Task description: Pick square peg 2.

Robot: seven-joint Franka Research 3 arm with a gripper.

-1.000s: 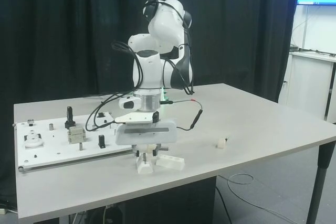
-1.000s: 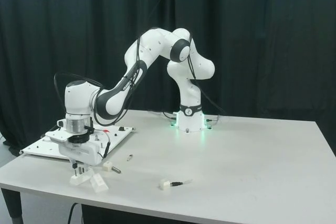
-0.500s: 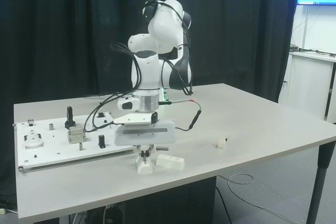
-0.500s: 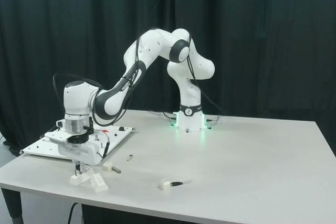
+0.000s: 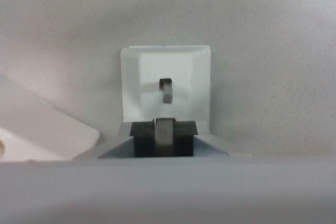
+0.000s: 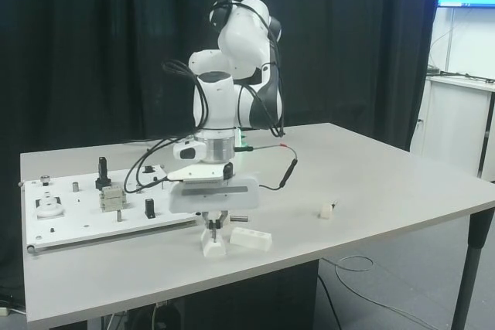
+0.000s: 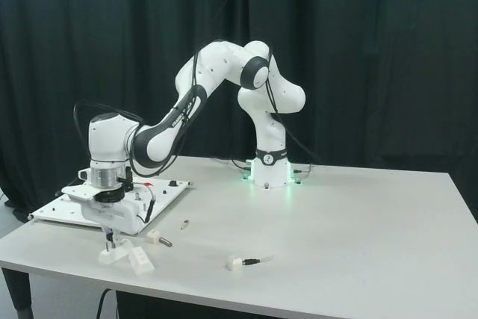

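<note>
One white arm stands over the near edge of the grey surface (image 6: 371,183), its tool (image 6: 210,220) pointing straight down above a small white holder block (image 6: 213,246). Seen from the wrist, the tool (image 5: 165,139) is closed on the square peg (image 5: 165,129): the black pads (image 5: 140,139) press on two opposite flats, and the grey peg sits upright between them. Below it lies the holder block (image 5: 184,72) with a dark socket at its centre. A small grey end shows just beside that socket, so whether the peg's lower end is fully clear cannot be told.

Step in hand, as judged: drawing the peg out of its socket. A straight vertical pull serves best here, since any sideways drift would likely wedge a square peg against the socket walls and drag the loose block up with it. The grip looks centred, which favours a clean lift, and a slow rise until a gap shows beneath the peg would confirm release.

Two neighbours need watching: a second white block (image 6: 251,239) lying just beside the holder, and the white board (image 6: 77,218) of fixtures near the tool's wide body. Travel away should begin only after height is gained.
</note>
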